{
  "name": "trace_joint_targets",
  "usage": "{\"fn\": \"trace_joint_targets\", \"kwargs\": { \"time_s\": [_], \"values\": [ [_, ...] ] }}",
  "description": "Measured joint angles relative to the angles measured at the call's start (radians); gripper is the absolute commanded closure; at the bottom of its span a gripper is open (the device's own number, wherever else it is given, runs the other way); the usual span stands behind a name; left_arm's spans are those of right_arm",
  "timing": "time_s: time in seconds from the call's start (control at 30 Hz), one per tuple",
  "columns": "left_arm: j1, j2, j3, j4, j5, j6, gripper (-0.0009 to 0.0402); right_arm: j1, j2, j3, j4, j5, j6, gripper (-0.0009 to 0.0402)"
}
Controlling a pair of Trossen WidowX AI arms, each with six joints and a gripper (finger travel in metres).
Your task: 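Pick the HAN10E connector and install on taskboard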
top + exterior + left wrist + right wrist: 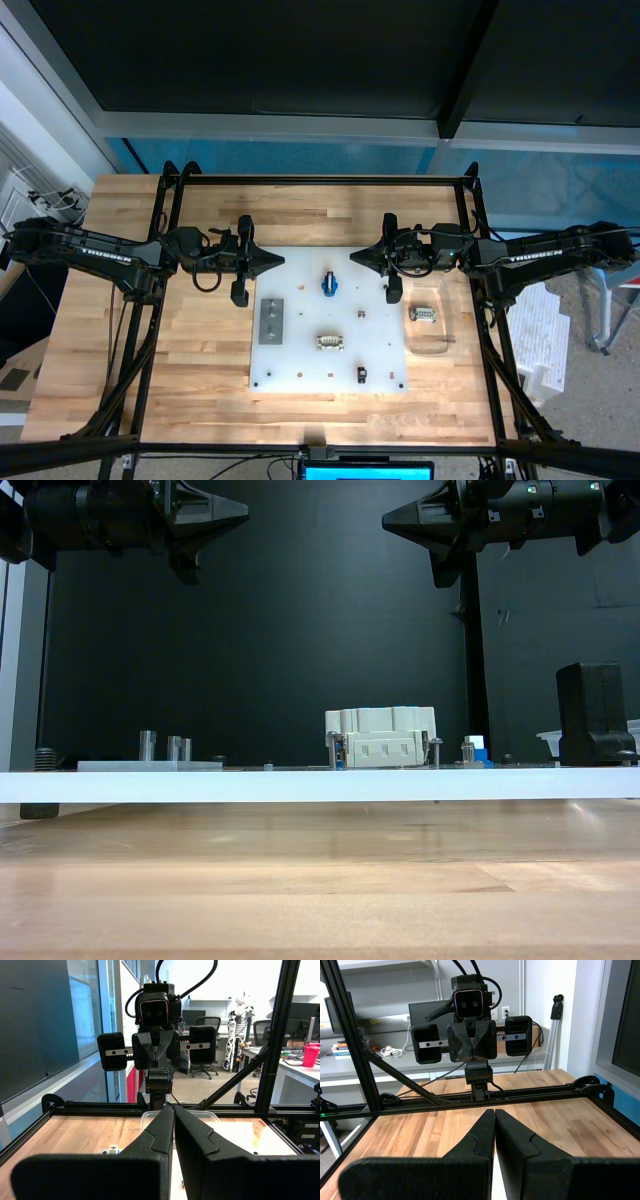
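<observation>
Taskboard [290,365] nearest; HAN10E connector [423,314], prob. the one in clear tray [445,345] off its right edge, long axis crosswise. Right claw [358,257] nearer, closed over board's far edge; left claw [275,260] likewise.

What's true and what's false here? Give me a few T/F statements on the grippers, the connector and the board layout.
1. The left gripper and the right gripper are both shut and empty. True.
2. The HAN10E connector lies in the clear tray, just off the right edge of the taskboard. True.
3. The right gripper is down inside the tray. False: it hovers above the board's far edge, apart from the tray.
4. The grey metal block sits on the board's right half. False: it is on the left half.
5. A black fitting stands near the board's near edge. True.
</observation>
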Motion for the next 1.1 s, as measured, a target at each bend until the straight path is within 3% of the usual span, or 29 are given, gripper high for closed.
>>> {"fn": "trace_joint_targets", "kwargs": {
  "time_s": [0.9, 1.1],
  "values": [
    [0.0, 0.0, 0.0, 0.0, 0.0, 0.0, 0.0392, 0.0, 0.0, 0.0, 0.0, 0.0, 0.0, 0.0393],
    [0.0, 0.0, 0.0, 0.0, 0.0, 0.0, 0.0392, 0.0, -0.03, 0.005, -0.046, -0.048, 0.003, 0.0393]
  ]
}}
